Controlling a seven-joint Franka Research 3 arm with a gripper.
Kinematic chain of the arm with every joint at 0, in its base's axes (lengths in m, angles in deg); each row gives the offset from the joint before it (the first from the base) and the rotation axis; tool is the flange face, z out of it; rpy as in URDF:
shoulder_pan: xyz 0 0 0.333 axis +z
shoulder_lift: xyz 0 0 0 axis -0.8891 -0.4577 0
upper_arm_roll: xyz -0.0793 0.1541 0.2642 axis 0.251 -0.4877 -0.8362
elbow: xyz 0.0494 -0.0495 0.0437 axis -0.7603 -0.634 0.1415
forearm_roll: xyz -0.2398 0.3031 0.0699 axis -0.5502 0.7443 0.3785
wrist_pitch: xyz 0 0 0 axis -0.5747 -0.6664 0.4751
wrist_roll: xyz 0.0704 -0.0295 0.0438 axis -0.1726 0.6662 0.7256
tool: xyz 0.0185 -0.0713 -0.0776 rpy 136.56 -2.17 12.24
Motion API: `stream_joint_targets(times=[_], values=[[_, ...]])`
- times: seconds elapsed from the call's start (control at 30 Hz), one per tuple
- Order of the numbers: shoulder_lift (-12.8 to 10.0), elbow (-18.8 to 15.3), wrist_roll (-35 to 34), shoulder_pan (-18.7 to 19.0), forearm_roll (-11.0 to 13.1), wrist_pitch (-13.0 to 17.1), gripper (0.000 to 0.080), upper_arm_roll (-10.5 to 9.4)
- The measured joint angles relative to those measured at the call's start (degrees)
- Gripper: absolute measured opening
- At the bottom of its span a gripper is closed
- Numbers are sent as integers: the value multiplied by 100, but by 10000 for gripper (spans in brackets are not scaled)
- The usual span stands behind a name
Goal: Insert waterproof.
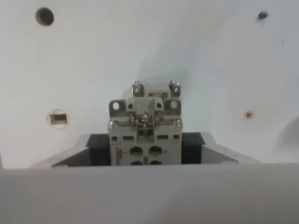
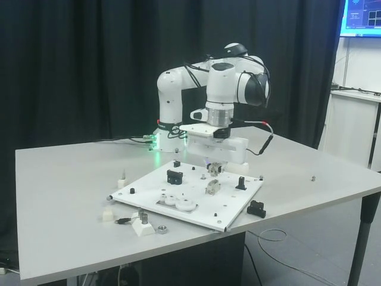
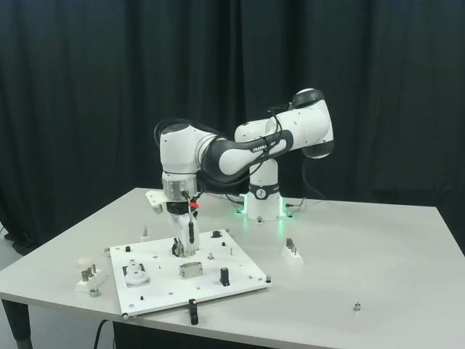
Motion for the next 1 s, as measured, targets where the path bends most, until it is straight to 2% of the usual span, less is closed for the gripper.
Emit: stream_joint_targets(times=[0.23,0.43,0.63,1.0], values=[[-13,5,-205,11,-8,-49,310,-58],[-55,3,-261,13,-106,-48,310,-62],[-75,-13,-273,13,-188,0,310,-75],[-75,-20,-413,13,-190,86,310,-109]])
